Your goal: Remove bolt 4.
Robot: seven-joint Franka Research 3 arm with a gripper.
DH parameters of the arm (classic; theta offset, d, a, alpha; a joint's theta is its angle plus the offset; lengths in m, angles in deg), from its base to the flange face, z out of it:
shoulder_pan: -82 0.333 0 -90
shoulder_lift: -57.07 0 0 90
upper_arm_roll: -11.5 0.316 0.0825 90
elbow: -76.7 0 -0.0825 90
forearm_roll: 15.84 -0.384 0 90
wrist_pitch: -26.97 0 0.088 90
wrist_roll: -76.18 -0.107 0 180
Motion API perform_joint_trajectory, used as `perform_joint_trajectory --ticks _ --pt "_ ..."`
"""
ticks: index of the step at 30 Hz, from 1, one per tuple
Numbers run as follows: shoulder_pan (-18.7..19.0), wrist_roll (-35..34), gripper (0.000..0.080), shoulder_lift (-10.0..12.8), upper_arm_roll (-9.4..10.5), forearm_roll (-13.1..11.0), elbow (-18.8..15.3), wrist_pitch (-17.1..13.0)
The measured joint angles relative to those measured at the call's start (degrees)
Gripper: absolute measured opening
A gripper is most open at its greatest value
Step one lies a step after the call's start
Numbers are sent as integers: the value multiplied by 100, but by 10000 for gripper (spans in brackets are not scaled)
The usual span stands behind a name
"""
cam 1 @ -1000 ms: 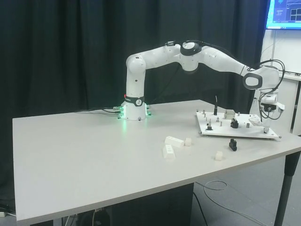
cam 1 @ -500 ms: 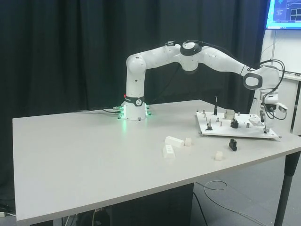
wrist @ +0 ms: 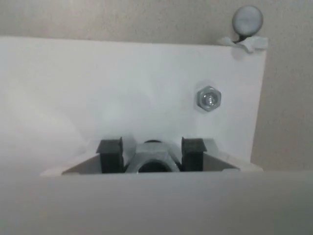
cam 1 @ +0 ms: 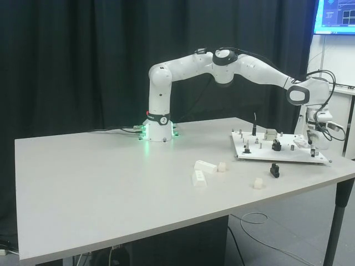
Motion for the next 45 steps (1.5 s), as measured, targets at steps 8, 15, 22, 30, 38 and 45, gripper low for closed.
perform_joint_trajectory --ticks 8,15,22,30,38,45 --pt "-1 37 255 -1 0 10 0 5" --pt "2 680 255 -3 0 14 0 14" --pt "4 1069 255 -4 0 14 0 22" --pt "3 1790 255 -8 0 12 0 41" --pt "2 2196 255 -10 0 3 0 50" --pt "-6 2399 255 -13 0 -33 -1 63"
